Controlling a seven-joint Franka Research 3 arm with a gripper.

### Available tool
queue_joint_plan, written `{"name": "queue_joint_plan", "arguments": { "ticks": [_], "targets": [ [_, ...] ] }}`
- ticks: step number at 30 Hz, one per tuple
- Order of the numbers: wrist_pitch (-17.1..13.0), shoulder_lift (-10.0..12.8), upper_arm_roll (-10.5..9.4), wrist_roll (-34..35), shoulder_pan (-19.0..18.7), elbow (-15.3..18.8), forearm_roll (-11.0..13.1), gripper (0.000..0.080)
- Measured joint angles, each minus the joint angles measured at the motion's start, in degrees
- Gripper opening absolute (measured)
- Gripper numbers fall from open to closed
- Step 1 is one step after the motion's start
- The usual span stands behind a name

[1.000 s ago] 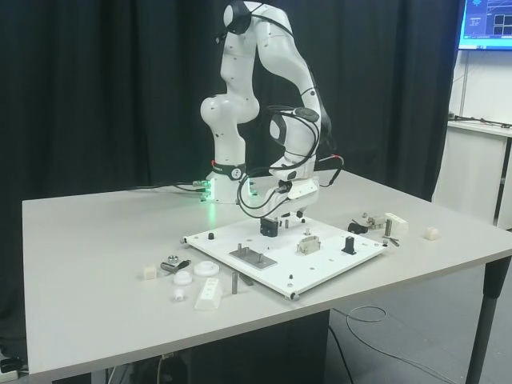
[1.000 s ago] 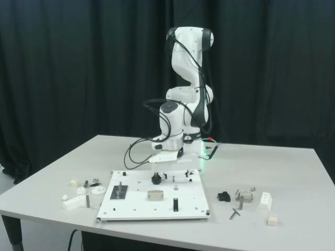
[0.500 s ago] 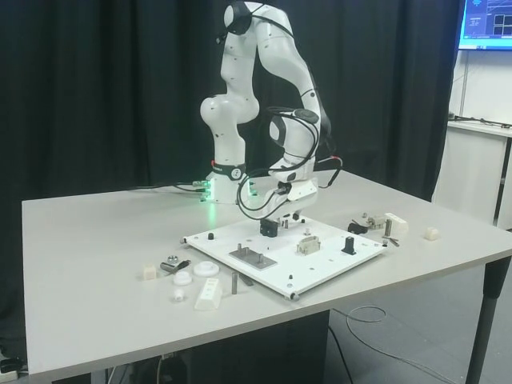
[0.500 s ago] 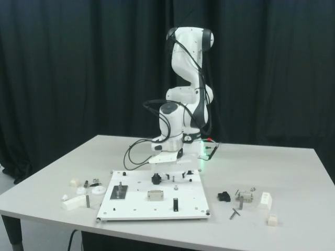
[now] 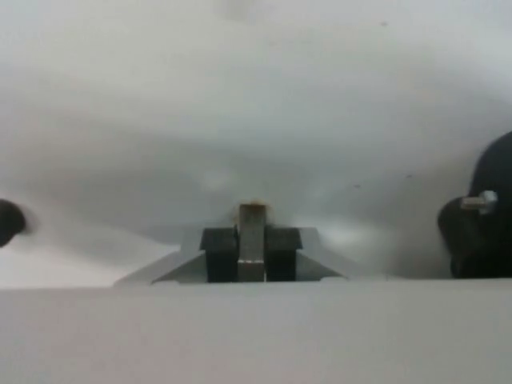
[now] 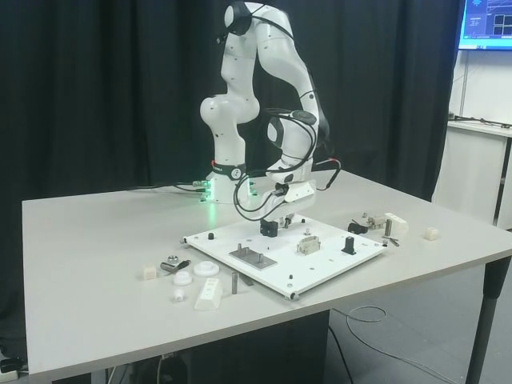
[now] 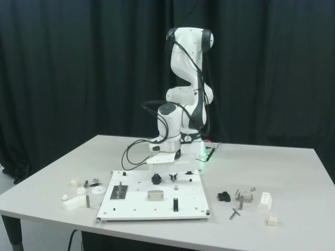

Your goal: Remove square peg 2.

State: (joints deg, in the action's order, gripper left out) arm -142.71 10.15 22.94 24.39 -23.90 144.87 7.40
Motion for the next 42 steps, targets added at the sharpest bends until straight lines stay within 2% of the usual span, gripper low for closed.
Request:
{"name": "queue_joint_plan", "arguments": {
  "ticks": [3,4,42],
  "targets": [
    [0.0,0.0,-0.02,-0.1,0.0,0.0,0.0,0.0312],
    [0.0,0.0,-0.02,-0.1,0.0,0.0,0.0,0.0067],
    [0.5,-0.4,-0.02,0.4,0.1,-0.2,0.0,0.0066]
  ]
}}
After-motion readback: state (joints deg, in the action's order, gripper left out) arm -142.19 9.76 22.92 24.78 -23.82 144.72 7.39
